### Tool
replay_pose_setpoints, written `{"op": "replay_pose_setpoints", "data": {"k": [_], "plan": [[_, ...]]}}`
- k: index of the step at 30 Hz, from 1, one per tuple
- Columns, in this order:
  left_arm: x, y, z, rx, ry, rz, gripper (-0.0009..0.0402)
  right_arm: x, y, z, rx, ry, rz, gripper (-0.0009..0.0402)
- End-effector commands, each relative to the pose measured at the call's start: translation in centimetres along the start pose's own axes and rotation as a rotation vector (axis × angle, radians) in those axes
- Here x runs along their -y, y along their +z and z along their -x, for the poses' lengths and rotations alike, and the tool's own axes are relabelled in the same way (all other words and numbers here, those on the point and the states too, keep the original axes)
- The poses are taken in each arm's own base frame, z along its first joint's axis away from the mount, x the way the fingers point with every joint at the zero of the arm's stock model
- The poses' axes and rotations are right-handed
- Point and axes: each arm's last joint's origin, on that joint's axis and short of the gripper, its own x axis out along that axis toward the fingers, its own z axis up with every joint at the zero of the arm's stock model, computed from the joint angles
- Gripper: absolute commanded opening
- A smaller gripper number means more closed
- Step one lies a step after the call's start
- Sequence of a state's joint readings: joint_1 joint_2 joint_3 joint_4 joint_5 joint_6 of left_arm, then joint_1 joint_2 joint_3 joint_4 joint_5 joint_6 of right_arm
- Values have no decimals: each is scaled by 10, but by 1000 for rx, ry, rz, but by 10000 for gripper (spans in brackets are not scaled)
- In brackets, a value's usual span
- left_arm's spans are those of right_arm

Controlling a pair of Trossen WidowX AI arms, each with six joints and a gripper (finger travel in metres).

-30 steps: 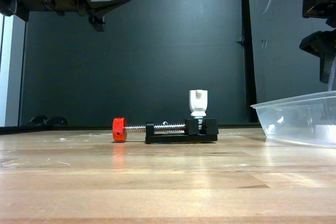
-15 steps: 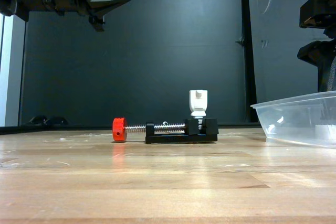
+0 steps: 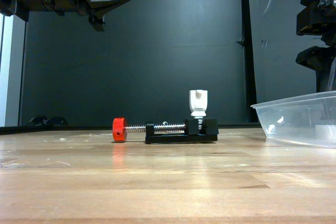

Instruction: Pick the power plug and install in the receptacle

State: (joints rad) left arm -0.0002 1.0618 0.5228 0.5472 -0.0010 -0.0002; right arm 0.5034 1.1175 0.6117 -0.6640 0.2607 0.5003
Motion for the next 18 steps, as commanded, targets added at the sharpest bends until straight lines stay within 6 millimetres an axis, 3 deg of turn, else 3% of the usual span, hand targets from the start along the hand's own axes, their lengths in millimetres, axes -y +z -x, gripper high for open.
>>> {"op": "replay_pose_setpoints", "data": {"k": [1, 18], "plan": [[0, 0, 0, 0, 0, 0, 0, 0, 0, 0, 1, -1, -3, 191], [0, 0, 0, 0, 0, 0, 0, 0, -2, -4, 5, -8, -3, 100]]}}
